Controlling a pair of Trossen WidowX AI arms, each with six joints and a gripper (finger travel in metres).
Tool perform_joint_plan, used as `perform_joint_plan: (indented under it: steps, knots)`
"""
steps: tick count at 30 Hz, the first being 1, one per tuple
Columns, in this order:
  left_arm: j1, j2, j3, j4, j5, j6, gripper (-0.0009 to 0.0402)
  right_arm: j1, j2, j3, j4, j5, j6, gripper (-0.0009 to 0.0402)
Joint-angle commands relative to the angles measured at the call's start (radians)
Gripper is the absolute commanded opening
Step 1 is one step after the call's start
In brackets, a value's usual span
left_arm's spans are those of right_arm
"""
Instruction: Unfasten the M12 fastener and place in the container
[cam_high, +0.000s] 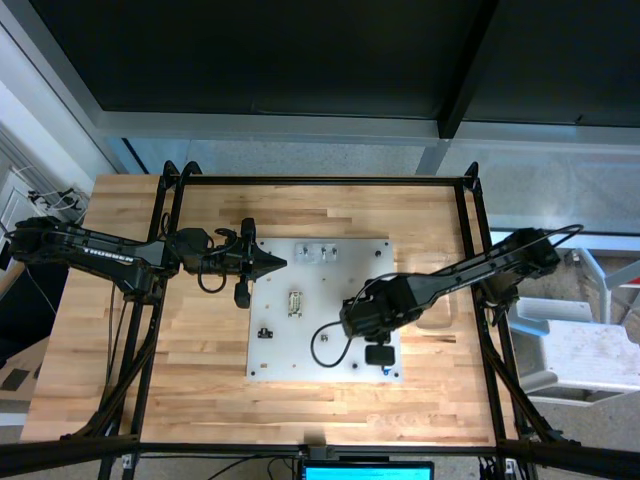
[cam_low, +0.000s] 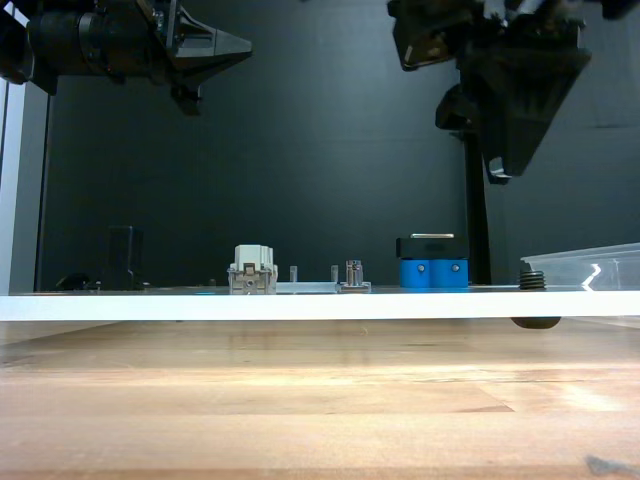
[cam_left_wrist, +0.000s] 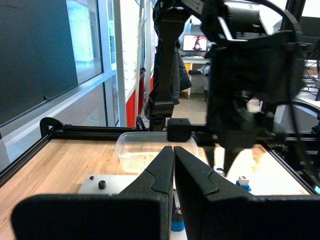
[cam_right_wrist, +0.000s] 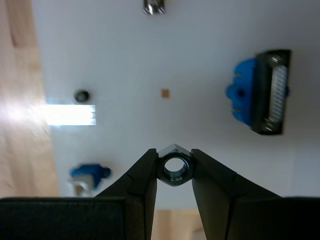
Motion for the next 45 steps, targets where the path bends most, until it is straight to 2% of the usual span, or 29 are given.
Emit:
perform_joint_plan:
  steps: [1, 10, 20, 35, 45]
  knots:
    - [0.000, 0.000, 0.000, 0.000, 0.000, 0.000, 0.0000, -0.035, -0.055, -0.070, 0.010, -0.002, -0.050, 0.0029]
    - [0.000, 0.000, 0.000, 0.000, 0.000, 0.000, 0.0000, -0.121, -0.228, -0.268, 0.014, -0.002, -0.140, 0.0029]
    - [0.000, 0.000, 0.000, 0.000, 0.000, 0.000, 0.0000, -0.178, -0.397, -0.441, 0.009, -0.003, -0.169, 0.0029]
    - [0.000, 0.000, 0.000, 0.000, 0.000, 0.000, 0.0000, -0.183, -0.641, -0.645, -0.032, -0.003, -0.158, 0.0029]
    - [0.000, 0.000, 0.000, 0.000, 0.000, 0.000, 0.0000, -0.184, -0.715, -0.672, -0.084, -0.002, -0.150, 0.0031]
